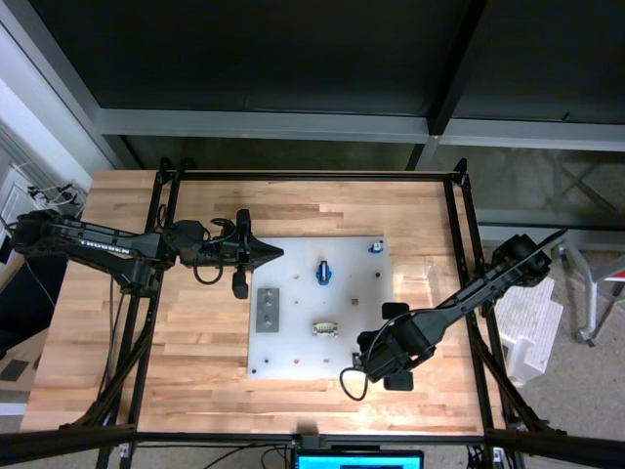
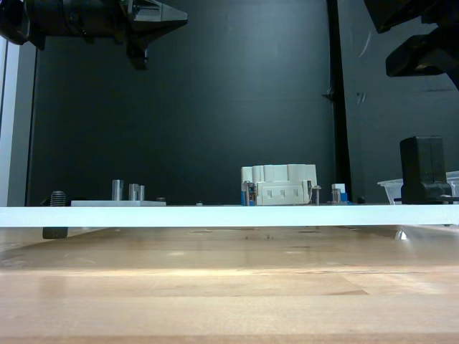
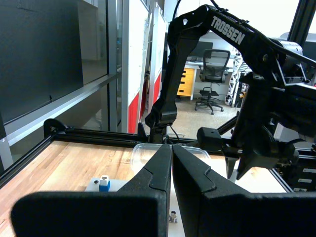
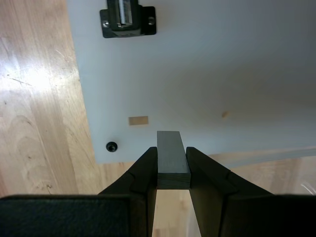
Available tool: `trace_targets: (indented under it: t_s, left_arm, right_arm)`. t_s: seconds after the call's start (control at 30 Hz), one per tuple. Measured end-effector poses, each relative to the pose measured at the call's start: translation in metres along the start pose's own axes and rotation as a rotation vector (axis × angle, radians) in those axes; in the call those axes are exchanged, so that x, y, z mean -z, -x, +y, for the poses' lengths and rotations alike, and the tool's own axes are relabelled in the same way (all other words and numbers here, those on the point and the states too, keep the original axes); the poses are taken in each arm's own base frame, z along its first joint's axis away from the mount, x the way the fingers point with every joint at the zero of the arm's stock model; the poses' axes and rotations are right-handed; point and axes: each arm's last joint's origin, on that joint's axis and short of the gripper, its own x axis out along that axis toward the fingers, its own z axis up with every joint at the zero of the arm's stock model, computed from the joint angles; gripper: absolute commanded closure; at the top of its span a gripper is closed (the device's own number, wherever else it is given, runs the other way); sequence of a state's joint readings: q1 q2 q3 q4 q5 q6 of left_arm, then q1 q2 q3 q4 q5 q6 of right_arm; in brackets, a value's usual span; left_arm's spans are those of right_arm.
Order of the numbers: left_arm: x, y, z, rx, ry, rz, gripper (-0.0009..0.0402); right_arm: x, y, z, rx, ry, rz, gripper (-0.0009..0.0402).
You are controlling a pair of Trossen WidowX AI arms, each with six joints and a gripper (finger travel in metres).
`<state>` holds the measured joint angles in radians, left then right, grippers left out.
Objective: Pick the 16mm bar and install on taskboard
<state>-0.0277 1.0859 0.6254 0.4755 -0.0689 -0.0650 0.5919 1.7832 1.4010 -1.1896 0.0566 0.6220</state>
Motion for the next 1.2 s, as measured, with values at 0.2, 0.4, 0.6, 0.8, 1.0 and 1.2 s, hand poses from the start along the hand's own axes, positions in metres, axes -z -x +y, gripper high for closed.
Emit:
trace_targets:
  t_s: [0.2,0.4,0.6,0.8,1.0,1.2]
  left_arm:
    - [0.0,0.0,0.0,0.0,0.0,0.0,0.0393]
    - [0.0,0.0,0.0,0.0,0.0,0.0,0.0393]
    - [0.0,0.0,0.0,0.0,0.0,0.001,0.0393]
    - [0.0,0.0,0.0,0.001,0.0,0.0,0.0393]
    - [0.0,0.0,0.0,0.0,0.0,0.001,0.0392]
    - [0.0,0.0,0.0,0.0,0.0,0.0,0.0393]
  right_arm:
    - [-0.002,-0.007,0.007,-0.006,0.009,0.005,0.0381]
    - [-0.006,-0.014,0.013,-0.017,0.014,0.021,0.0381]
    - [-0.006,-0.014,0.015,-0.021,0.012,0.016,0.0381]
    - [-0.004,-0.013,0.017,-0.022,0.009,0.014,0.0381]
    - [-0.003,-0.013,0.019,-0.022,0.01,0.011,0.0382]
    - [-0.003,-0.014,0.019,-0.02,0.011,0.01,0.0382]
